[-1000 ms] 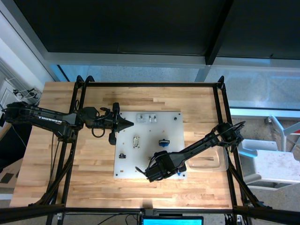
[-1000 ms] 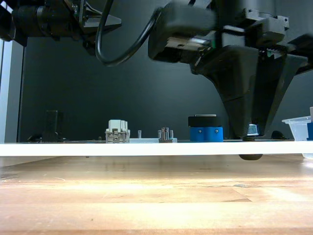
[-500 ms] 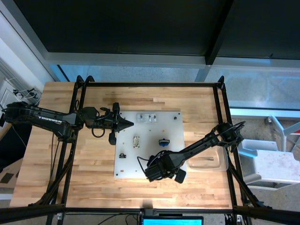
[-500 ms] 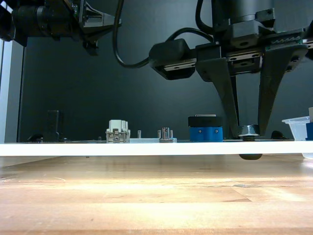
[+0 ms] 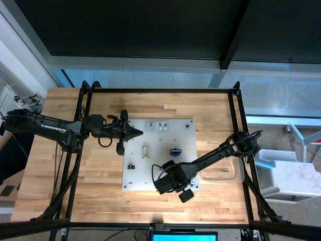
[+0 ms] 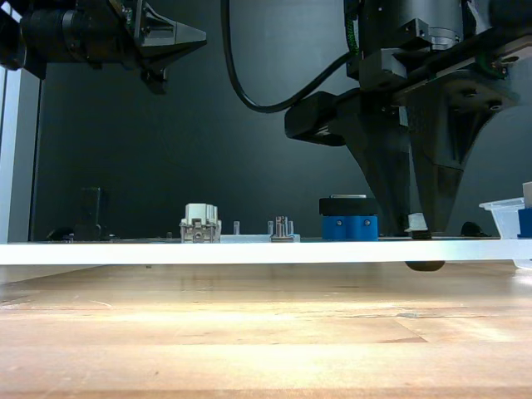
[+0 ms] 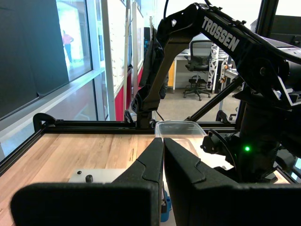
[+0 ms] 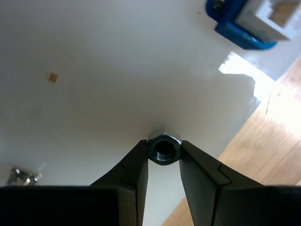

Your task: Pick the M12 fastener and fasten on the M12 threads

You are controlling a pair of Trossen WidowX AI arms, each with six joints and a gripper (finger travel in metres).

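The small silver M12 nut (image 8: 163,149) is pinched between the two fingers of my right gripper (image 8: 163,151), just above the white board (image 8: 94,70). In the low view the right gripper (image 6: 413,231) points straight down at the board's near right part, and only a pale sliver of the nut (image 6: 413,222) shows between the fingers. The fingers and the nut hide the stud, so I cannot tell whether the nut is on its stud. From above, the right gripper (image 5: 168,182) covers that spot. My left gripper (image 5: 136,132) hovers shut beyond the board's far left edge, holding nothing.
A clear tray (image 5: 220,173) lies right of the board (image 5: 135,165). A blue block (image 6: 349,226) stands just left of the right gripper, with a grey connector (image 6: 199,224) and a small silver post (image 6: 281,227) farther left. Bare wood surrounds the board.
The right wrist has turned about its vertical axis over the same spot, swinging its camera housing round to the near side. The nut stays between its fingers. The left arm has not moved.
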